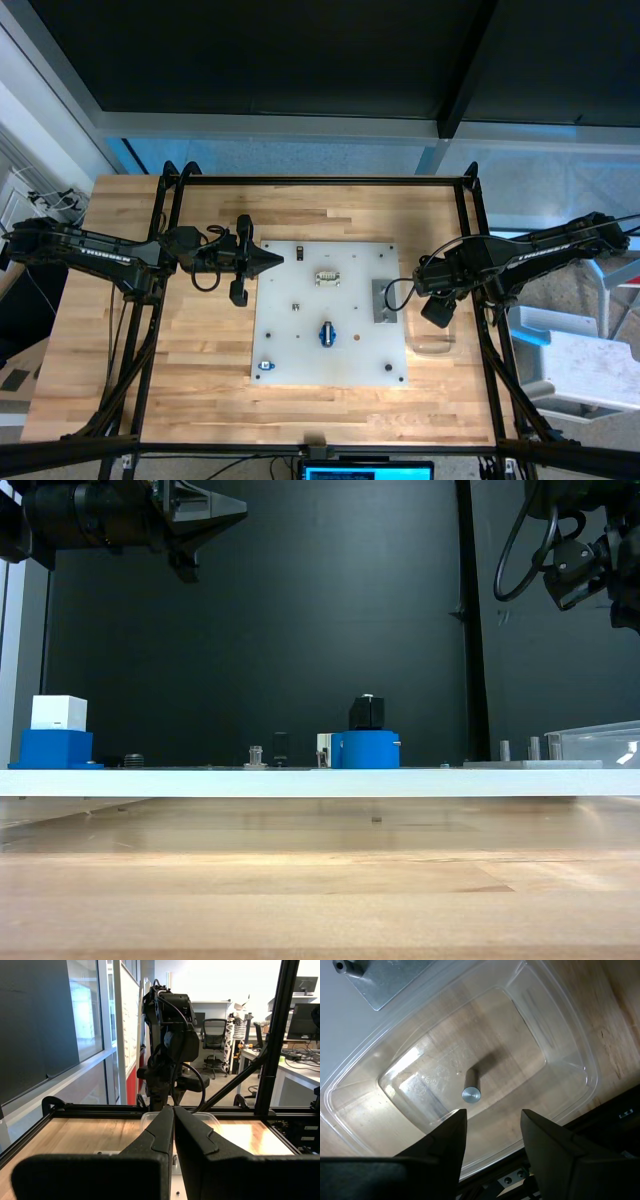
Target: Pick the 16mm cylinder and place it in the taskboard
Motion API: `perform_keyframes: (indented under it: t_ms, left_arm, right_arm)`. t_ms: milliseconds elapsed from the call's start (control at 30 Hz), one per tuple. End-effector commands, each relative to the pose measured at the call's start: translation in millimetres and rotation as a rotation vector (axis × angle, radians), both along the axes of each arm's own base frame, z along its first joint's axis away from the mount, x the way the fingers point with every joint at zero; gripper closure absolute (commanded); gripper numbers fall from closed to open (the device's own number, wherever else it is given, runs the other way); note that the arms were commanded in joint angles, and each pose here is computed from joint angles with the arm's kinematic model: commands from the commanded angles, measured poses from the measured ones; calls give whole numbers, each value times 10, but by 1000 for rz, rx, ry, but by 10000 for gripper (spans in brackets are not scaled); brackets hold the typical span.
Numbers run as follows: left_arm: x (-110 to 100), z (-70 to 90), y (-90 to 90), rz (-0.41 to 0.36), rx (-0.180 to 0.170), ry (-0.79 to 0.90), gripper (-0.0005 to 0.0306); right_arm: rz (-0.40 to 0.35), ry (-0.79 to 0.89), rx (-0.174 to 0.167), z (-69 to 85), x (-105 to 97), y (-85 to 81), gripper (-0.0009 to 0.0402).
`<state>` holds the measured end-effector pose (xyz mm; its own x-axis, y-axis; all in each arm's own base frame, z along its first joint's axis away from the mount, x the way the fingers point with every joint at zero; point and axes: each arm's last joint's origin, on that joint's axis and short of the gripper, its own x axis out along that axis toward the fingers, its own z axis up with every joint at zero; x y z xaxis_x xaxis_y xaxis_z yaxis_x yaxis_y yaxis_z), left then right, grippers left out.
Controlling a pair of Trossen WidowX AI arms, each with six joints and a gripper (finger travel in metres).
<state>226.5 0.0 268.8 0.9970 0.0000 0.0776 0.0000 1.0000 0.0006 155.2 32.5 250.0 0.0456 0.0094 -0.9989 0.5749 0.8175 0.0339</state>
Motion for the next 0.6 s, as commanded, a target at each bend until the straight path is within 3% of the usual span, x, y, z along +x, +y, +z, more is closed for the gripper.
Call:
perform_keyframes:
  t_ms: [33,600]
  left_arm:
    - [0,1,0,0,0,0,300]
    - [0,1,1,0,0,0,300]
  right_arm:
    - [-4,4,-7,-33,-8,25,225]
    - [40,22,-12,-247,44,149,212]
